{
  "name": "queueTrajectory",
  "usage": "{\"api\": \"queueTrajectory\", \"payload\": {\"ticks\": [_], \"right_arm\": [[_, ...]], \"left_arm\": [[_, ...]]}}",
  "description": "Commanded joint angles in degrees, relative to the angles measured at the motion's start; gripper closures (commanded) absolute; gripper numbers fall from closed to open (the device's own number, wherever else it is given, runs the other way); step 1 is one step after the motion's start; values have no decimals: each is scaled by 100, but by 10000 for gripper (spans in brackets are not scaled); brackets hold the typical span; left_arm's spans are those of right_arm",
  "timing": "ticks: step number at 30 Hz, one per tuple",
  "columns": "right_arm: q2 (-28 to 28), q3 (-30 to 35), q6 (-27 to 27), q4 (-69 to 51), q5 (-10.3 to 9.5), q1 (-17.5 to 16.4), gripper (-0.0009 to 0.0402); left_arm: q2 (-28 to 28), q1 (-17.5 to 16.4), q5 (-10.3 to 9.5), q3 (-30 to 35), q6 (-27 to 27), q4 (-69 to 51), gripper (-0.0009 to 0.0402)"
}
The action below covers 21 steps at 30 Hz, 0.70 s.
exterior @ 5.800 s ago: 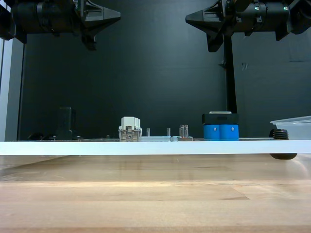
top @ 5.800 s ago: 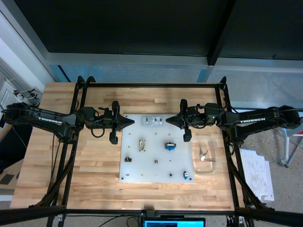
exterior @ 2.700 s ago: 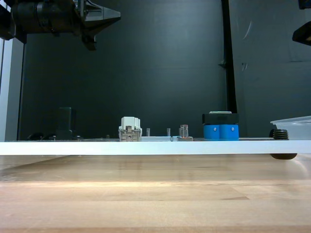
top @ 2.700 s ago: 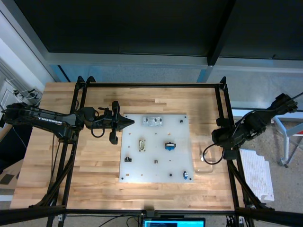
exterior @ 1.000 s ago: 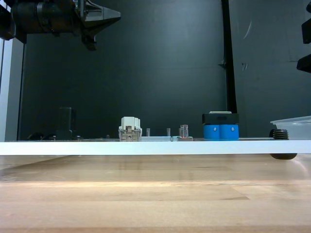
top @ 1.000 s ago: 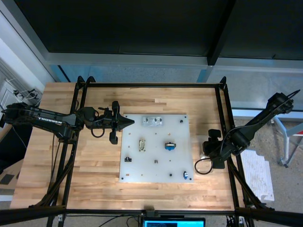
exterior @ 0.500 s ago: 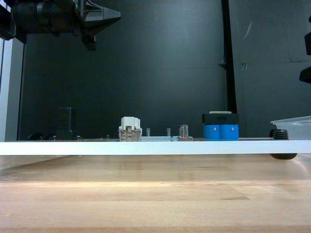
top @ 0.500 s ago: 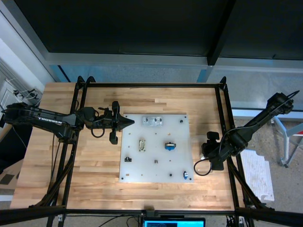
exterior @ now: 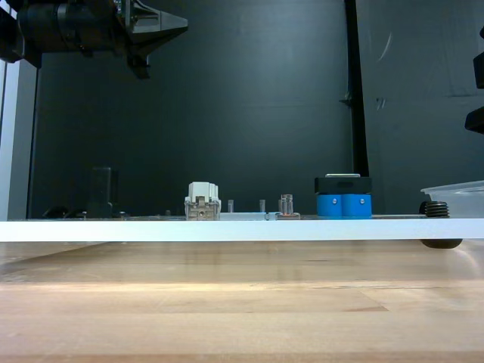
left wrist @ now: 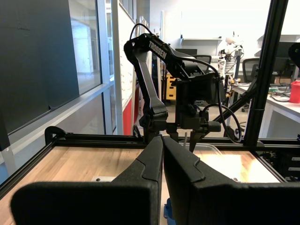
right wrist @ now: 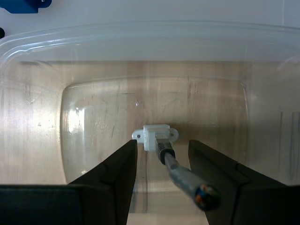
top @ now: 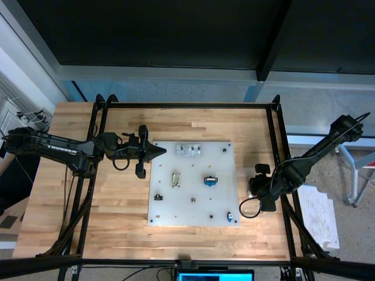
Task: Pick the RJ45 connector and install on taskboard
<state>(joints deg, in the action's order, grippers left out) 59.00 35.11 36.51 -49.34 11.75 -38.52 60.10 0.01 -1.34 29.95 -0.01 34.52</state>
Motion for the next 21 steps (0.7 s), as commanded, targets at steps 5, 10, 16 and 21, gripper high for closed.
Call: {"api": "queueTrajectory", "payload": {"ticks": [5,10,16,21], "right_arm": [[2,-37,-15,9,15,2,275],[2,-37,-15,13,9,2,296],[2,-37,-42,15,13,2,320],[2,-37,-57,13,11,2,339]], "left_arm": [[0,-2,2,0,0,0,393],[2,0,2,0,0,0,393],[0,0,2,0,0,0,393],[0,-2,2,0,0,0,393]]}}
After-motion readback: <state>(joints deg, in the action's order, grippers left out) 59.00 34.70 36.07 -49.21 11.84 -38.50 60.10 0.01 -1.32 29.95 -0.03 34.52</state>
